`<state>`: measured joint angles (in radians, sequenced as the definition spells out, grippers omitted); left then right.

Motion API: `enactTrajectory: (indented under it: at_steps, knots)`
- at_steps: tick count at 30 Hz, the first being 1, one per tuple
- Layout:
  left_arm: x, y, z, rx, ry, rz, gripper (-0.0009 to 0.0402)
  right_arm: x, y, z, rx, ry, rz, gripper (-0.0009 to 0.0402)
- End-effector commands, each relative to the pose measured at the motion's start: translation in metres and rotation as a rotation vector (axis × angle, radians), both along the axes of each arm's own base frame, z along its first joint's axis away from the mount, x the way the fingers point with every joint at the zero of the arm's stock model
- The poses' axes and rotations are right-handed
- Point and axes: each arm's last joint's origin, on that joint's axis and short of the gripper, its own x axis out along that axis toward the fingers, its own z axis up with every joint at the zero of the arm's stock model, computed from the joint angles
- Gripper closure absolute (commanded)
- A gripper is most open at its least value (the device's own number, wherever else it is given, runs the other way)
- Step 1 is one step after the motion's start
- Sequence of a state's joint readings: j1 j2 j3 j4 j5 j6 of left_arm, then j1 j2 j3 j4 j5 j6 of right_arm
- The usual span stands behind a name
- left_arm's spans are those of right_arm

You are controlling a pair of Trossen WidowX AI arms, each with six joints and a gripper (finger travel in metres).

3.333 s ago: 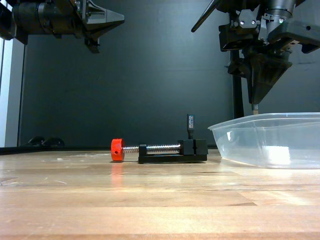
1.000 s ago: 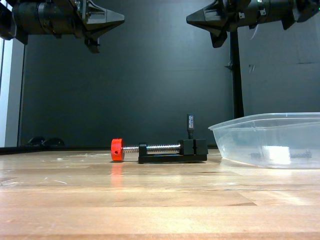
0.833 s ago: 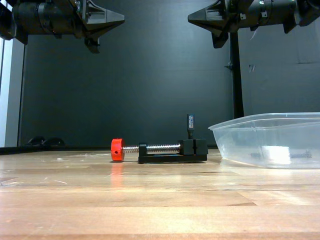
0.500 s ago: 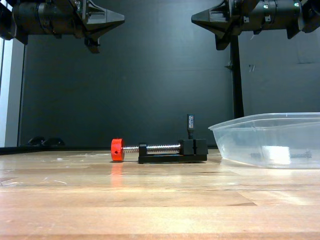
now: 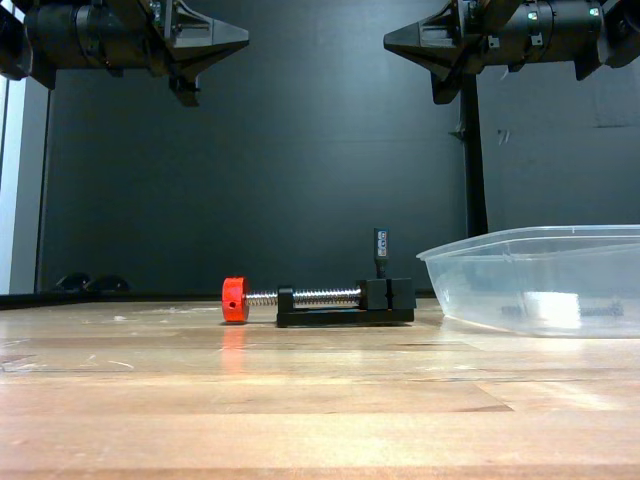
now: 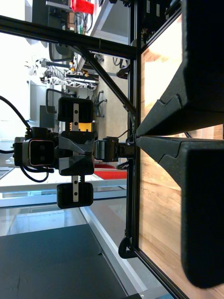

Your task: Remove the USB-C connector from taskboard and place in the container

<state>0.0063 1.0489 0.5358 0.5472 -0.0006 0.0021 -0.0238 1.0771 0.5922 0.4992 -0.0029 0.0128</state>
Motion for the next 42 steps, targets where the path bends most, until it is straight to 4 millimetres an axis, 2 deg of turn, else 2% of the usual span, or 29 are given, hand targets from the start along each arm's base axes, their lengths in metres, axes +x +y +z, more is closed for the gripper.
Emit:
enactTrajectory:
  at_steps: [1, 8, 42]
  knots:
    - [0.0001, 0.0001, -0.0001, 0.0, 0.0, 0.0, 0.0393, 0.0001, 0.0001, -0.0006, 0.006, 0.009, -0.001, 0.0393]
    - [0.0001, 0.0001, -0.0001, 0.0, 0.0, 0.0, 0.0393, 0.0012, 0.0005, 0.0052, 0.008, -0.004, 0.002, 0.0393]
    - [0.0001, 0.0, -0.0001, 0.0, 0.0, 0.0, 0.0393, 0.0022, 0.0004, 0.0039, 0.006, 0.003, 0.0, 0.0393]
